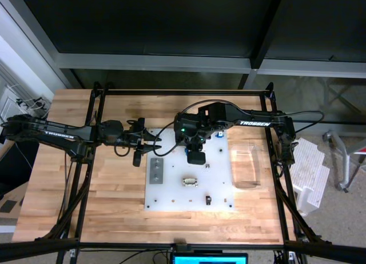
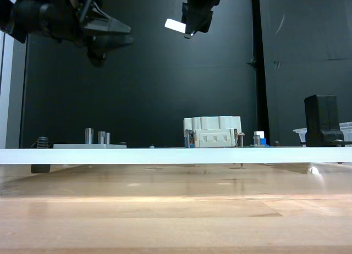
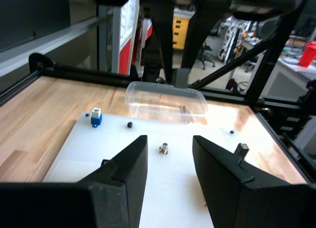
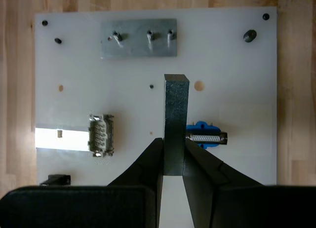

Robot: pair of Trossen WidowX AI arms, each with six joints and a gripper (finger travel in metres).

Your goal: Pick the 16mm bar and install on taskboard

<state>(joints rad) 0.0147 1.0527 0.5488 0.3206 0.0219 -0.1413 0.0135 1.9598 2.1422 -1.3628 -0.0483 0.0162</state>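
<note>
Table (image 1: 114,207): pale wood planks, with both arms reaching in from the side edges.
Taskboard (image 1: 171,198): white sheet lying flat mid-table, parts dotted across it.
Left arm (image 1: 51,132): stretched in from the left, its wrist up at the board's left edge.
Right arm (image 1: 251,122): reaching in from the right, and its wrist hangs over the board's far half.
Clear tub (image 1: 247,167): on the wood, just beside the board's right edge.
Metal plate (image 4: 139,39): grey, fixed to the board, with three short pins standing on it.
Left gripper (image 3: 169,141): fingers spread wide with nothing between them, held high above the board's left side.
Right gripper (image 4: 174,141): pointing straight down and clamped on the bar, high over the board in the low view.
16mm bar (image 4: 176,114): there it is, a grey square bar pinched between the right fingers, its free end aimed down at the board, hanging well clear of any seat.
Beige connector (image 4: 100,134): sitting on the board.
Blue connector (image 4: 203,137): on the board too, showing just beside the bar.
</note>
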